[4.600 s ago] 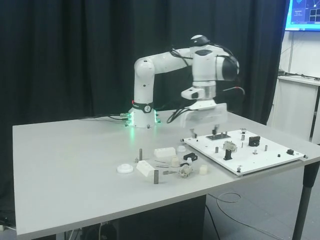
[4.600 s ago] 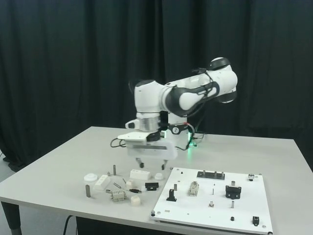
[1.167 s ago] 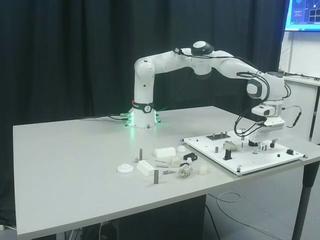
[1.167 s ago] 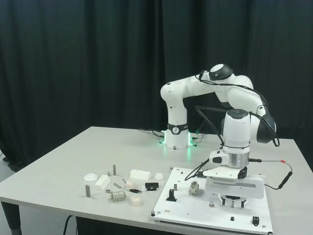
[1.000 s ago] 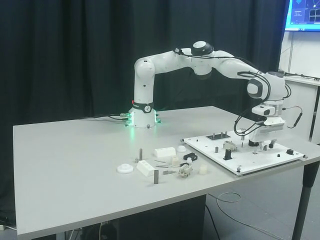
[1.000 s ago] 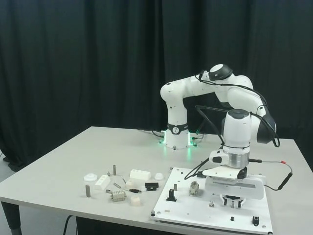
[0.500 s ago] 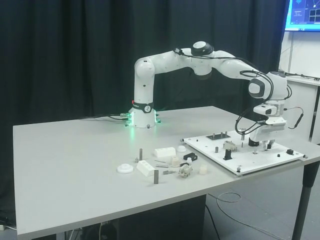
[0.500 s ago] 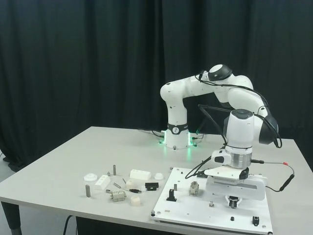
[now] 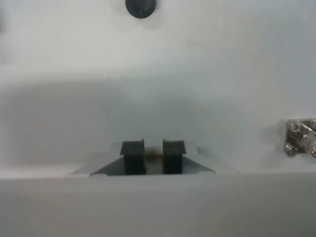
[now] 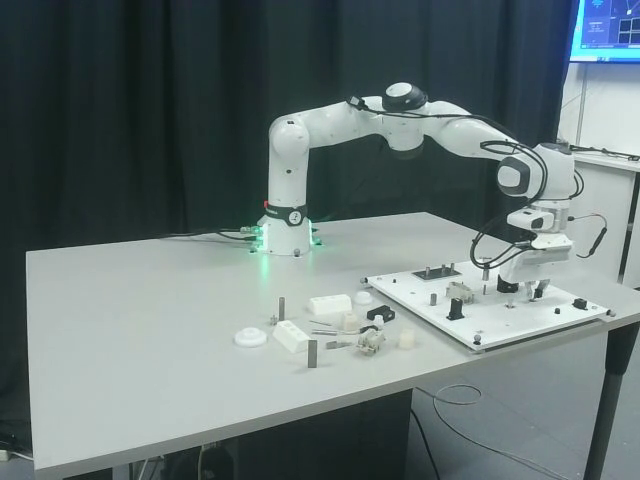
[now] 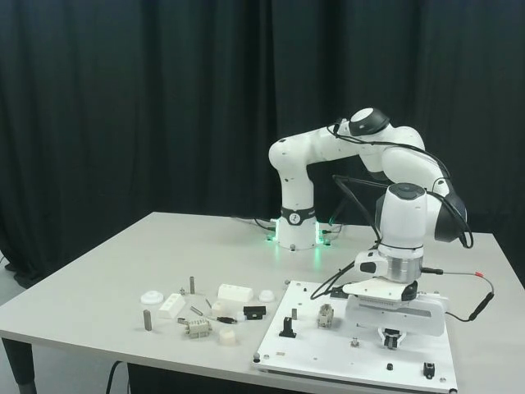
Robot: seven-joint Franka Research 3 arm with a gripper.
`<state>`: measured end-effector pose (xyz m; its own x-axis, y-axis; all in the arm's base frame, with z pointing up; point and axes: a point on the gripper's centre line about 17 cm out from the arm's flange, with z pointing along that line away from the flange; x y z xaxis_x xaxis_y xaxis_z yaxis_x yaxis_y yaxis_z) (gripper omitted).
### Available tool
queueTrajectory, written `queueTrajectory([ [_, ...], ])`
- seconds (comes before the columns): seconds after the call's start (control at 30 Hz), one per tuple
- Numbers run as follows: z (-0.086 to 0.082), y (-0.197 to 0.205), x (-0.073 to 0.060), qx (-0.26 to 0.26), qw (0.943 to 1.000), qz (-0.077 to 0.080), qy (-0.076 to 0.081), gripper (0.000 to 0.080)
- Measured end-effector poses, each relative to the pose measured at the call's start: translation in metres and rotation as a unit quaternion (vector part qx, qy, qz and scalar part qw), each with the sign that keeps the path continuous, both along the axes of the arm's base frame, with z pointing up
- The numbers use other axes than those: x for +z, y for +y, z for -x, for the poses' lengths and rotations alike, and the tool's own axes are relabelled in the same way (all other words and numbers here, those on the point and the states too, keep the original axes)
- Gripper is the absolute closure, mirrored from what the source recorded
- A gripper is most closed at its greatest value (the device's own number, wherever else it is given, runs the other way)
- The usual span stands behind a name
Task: Remove square peg 2.
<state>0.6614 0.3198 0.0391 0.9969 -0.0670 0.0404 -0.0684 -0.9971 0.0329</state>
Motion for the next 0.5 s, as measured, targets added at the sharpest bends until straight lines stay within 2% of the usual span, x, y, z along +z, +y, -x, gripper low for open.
queueTrajectory([
  [0.5, 0.0002, 0.0001, 0.0077, -0.003, 1.0000, -0.006, 0.005, 0.0729],
])
